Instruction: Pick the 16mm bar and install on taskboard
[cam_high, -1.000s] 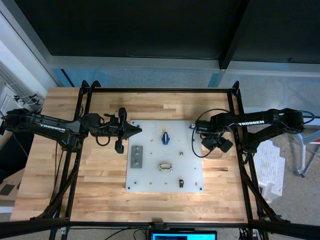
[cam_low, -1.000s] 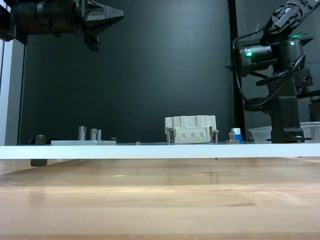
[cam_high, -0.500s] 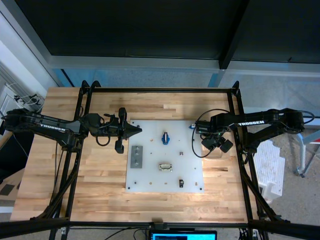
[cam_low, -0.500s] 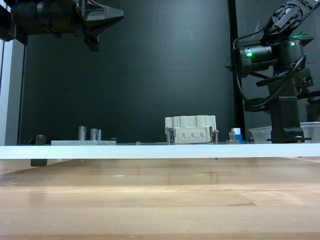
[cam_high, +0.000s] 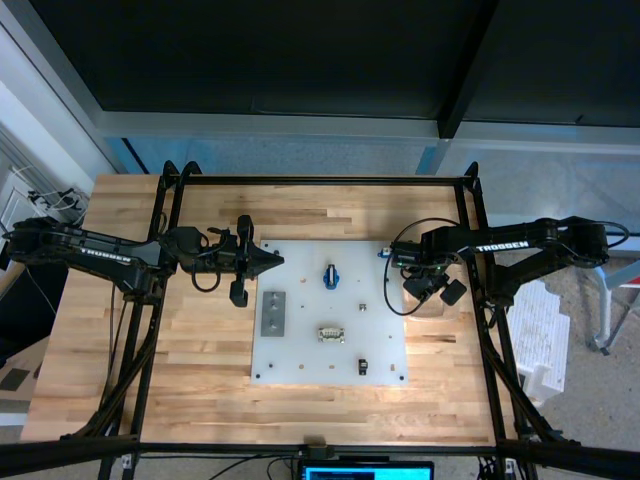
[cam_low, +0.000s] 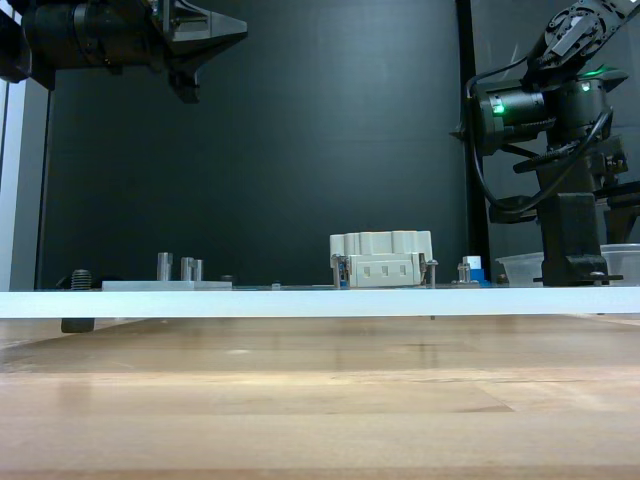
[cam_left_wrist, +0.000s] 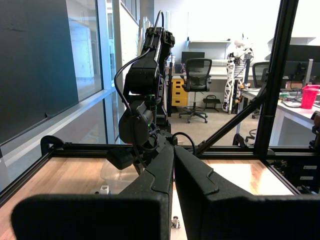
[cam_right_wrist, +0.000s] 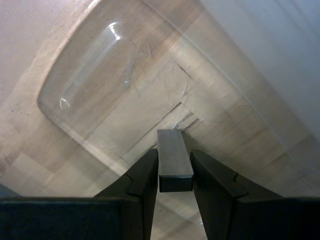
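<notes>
Just right of the taskboard (cam_high: 300, 350), the right gripper (cam_right_wrist: 174, 156) points down over a clear container (cam_right_wrist: 100, 90) on the wooden table (cam_high: 180, 380). Its fingers press against both sides of the 16mm bar (cam_right_wrist: 173, 145), which is therefore off the board. Left gripper (cam_left_wrist: 173, 150): raised high above the board's far left corner, fingers closed together, holding nothing.
</notes>
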